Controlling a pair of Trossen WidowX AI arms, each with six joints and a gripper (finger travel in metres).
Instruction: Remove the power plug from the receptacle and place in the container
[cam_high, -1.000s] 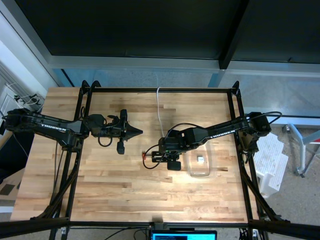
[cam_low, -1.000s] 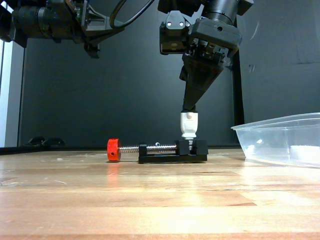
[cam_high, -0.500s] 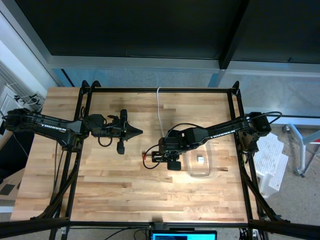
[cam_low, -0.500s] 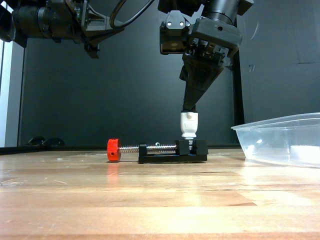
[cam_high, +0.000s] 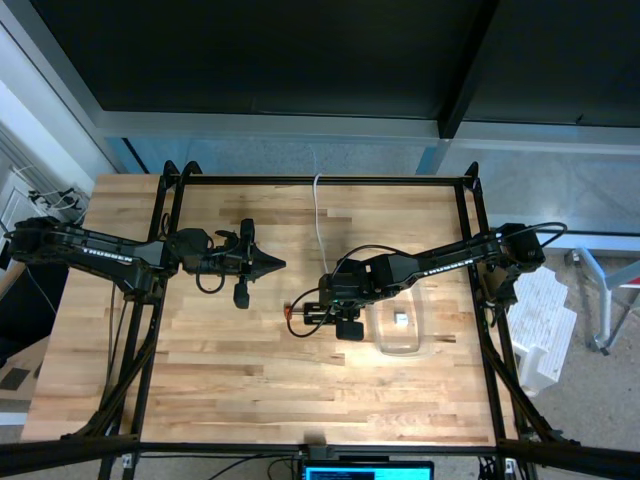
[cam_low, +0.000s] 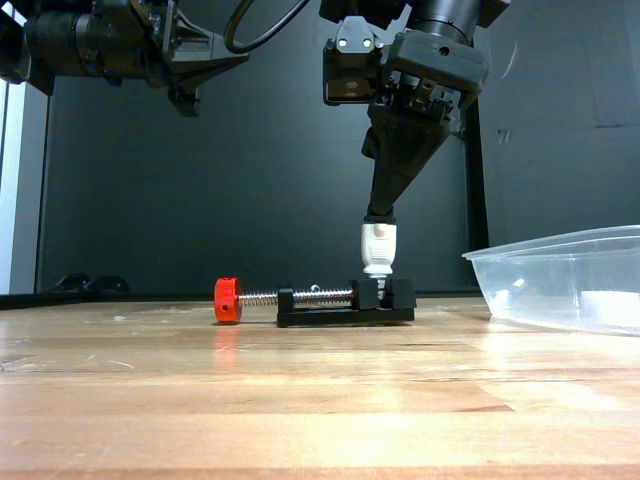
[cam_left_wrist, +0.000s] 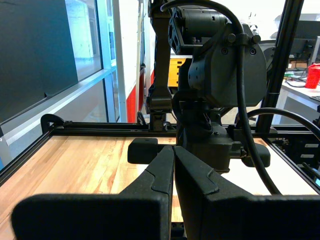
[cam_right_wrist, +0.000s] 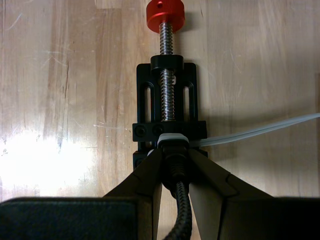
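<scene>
where the plug sits: tiny dark blocky power plug (cam_right_wrist: 173, 161) standing upright in the white socket-block receptacle (cam_low: 378, 255), not yet pulled
right gripper (cam_low: 380, 212): pointing straight down, fingers pinching the power plug
receptacle mount: small black metal vise (cam_low: 345, 303) with a round red-orange knob (cam_low: 227, 300)
clear plastic oblong container (cam_low: 545, 285): near the vise's right, apart
left gripper (cam_left_wrist: 174, 155): fingers pressed together, hovering well apart at the left

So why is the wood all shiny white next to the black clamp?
Right wrist view: glare washes out the table beside the vise, where the right gripper pinches the power plug. Low view: the table's near edge is blurry. High view: the left gripper hangs shut over the table's left side.
</scene>
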